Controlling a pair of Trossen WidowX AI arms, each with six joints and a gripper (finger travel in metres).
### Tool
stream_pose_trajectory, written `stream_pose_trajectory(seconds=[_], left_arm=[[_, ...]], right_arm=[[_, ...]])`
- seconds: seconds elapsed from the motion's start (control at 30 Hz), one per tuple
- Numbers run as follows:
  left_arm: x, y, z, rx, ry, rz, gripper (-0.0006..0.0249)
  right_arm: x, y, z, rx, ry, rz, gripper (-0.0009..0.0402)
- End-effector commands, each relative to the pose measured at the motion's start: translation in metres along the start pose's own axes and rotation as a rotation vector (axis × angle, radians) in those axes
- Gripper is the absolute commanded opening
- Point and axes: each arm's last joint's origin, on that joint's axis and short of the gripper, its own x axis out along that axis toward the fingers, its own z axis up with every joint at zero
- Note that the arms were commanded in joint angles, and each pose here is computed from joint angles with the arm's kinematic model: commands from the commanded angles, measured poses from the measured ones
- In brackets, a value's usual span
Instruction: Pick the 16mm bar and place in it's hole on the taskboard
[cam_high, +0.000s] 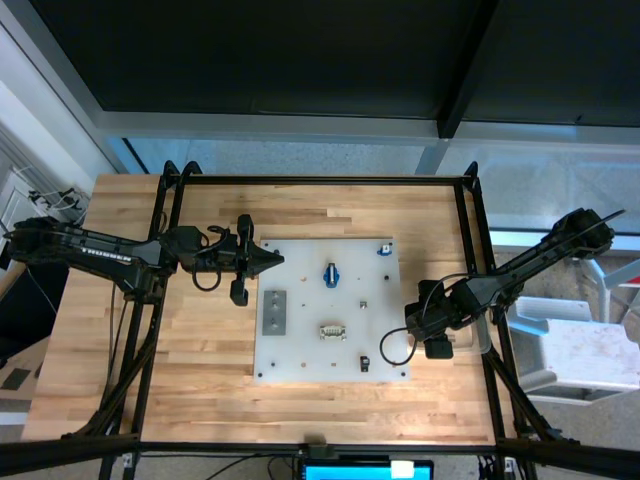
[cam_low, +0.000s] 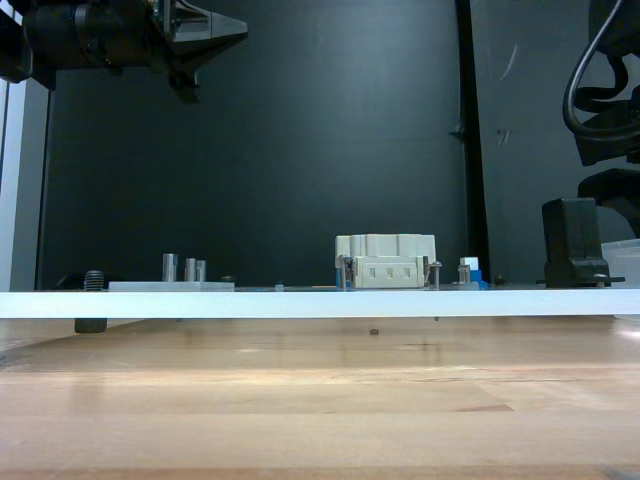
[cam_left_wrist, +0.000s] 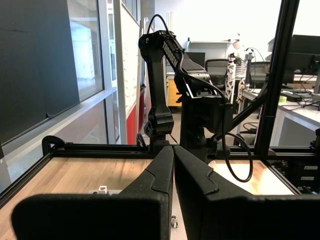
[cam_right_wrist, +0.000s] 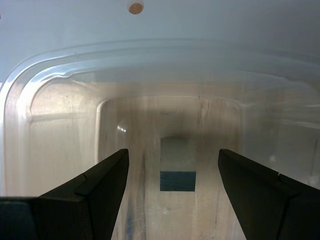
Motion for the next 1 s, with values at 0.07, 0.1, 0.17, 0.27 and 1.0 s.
stream_pose_trajectory(seconds=[0.07,0.1,0.17,0.27,1.0], left_arm=[[0.0,0.0,0.0002,0.0,-0.001,0.0,0.0],[0.0,0.0001,0.0002,0.0,-0.001,0.0,0.0],[0.0001,0.0001,0.0001,0.0,0.0,0.0,0.0],[0.0001,0.0,0.0001,0.0,0.0,0.0,0.0],[0.0,0.0,0.0002,0.0,-0.001,0.0,0.0]], right_arm=[[0.0005,-0.0005,0.0001,0.003,-0.001,0.0,0.0236],[0.0005,-0.0005,0.0,0.003,-0.001,-0.001,0.0228],[0.0009,-0.0009,-0.0001,0.001,-0.001,-0.001,0.021],[0.0021,-0.0011,-0.0008,0.0,-0.001,0.0,0.0182],[0.0027,-0.0013,-0.0012,-0.001,0.003,0.006,0.0022]])
